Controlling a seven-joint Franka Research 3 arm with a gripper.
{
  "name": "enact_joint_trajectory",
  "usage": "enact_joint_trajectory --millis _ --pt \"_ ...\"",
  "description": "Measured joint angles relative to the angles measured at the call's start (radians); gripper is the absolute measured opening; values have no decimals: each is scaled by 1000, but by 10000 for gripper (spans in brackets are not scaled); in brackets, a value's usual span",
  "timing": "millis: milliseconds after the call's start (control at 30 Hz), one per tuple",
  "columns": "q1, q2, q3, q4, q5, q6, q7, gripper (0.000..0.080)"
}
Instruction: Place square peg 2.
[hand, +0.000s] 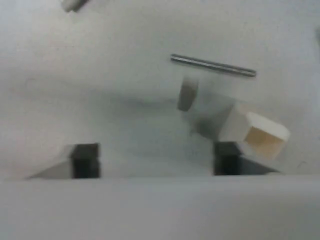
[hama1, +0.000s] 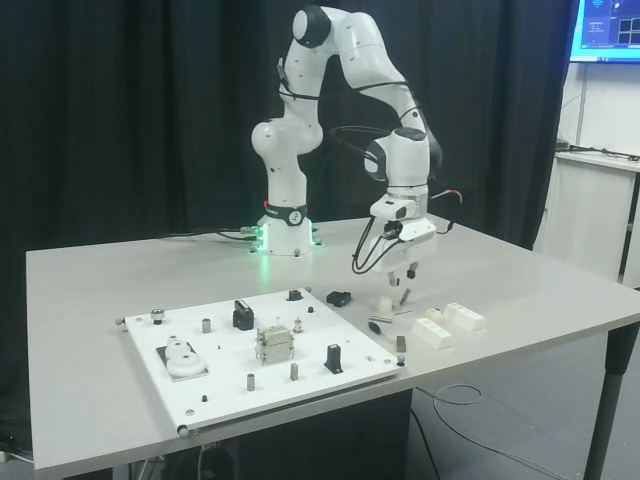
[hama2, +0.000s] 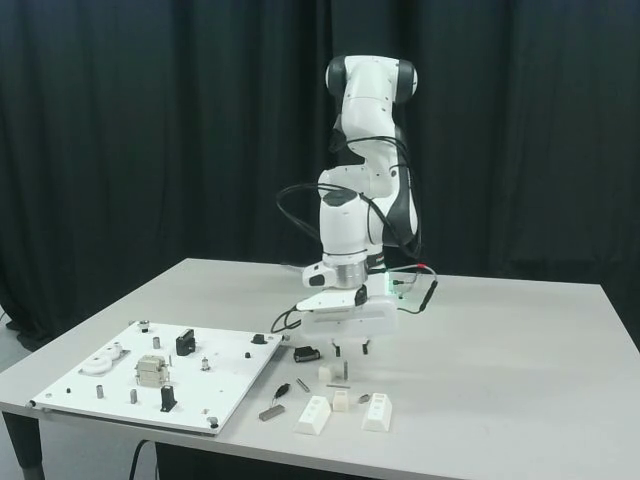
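A short grey square peg (hand: 187, 95) stands on the table beside a small white hollow block (hand: 255, 131) and a thin metal rod (hand: 212, 65). In the first room view the peg (hama1: 404, 295) is just below my gripper (hama1: 400, 270), next to the white block (hama1: 381, 302). The second room view shows the peg (hama2: 345, 370) under my gripper (hama2: 350, 348) too. My gripper (hand: 156, 160) hovers above the table, open, with nothing between its black fingertips (hand: 85, 160). The white assembly board (hama1: 310, 355) lies apart from the gripper, toward the table's front.
A black part (hama1: 340, 296) lies near the board's corner. Loose grey pegs (hama2: 271, 411) and white blocks (hama2: 314, 414) (hama2: 377, 411) lie near the front edge. The board (hama2: 120, 405) carries several small fixtures. The arm's base (hama1: 283, 235) stands behind.
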Motion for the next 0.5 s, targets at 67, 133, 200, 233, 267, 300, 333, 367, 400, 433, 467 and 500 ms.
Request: enact_joint_trajectory --millis 67,133,200,233,267,300,333,367,400,433,467,500 --pt "5 0 1 -1 0 3 1 414" --pt "9 0 2 -1 0 5 1 414" --pt "12 0 2 -1 0 8 1 712" --pt "14 0 2 -1 0 10 1 712" --pt "16 0 2 -1 0 11 1 712" --pt "17 0 2 -1 -1 12 1 712" --pt "19 -1 2 -1 -1 13 1 712" --pt "20 -1 2 -1 -1 13 1 712" --pt "20 -1 2 -1 -1 14 3 781" --pt "21 -1 2 -1 -1 14 5 781" --pt "21 -1 2 -1 -1 14 8 781" --pt "21 -1 2 -1 -1 15 12 781"
